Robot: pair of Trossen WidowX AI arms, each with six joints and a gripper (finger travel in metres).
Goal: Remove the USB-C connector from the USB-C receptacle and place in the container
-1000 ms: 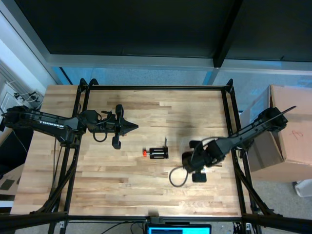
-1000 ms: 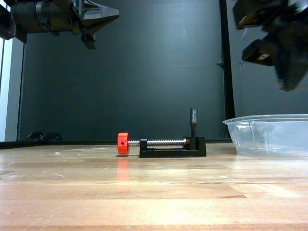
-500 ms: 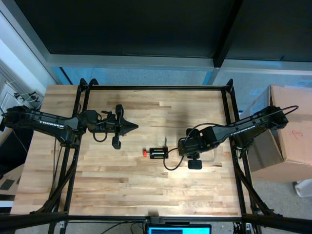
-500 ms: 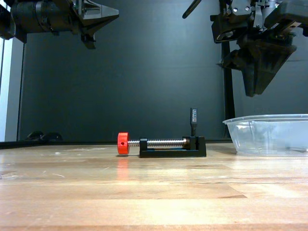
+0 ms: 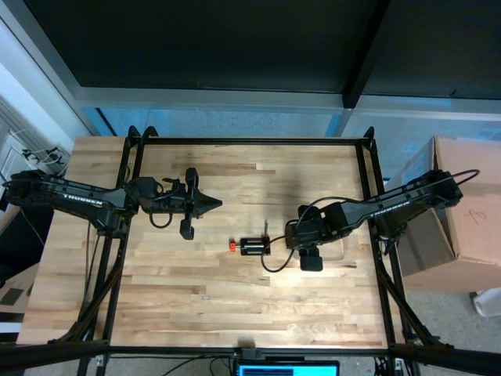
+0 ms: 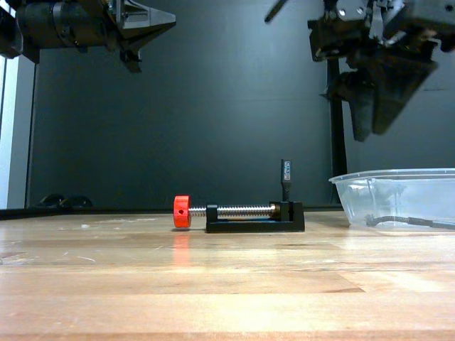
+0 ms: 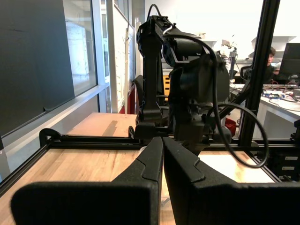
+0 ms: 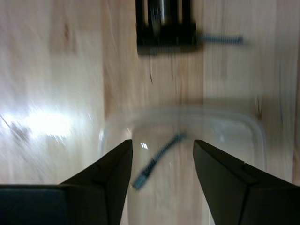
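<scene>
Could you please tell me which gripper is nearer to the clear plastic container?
Right. The right gripper hangs open directly above the container, where the USB-C connector lies free; the left gripper, shut, is raised far off over the table's left side.

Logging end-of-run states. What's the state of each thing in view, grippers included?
connector: out of the socket, lying free in the container.
container: upright on the table, connector inside.
socket: upright in the clamp, nothing plugged in.
clamp: flat on the table, holding the socket.
left gripper: shut, empty, high above the table.
right gripper: open, empty, above the container.
</scene>
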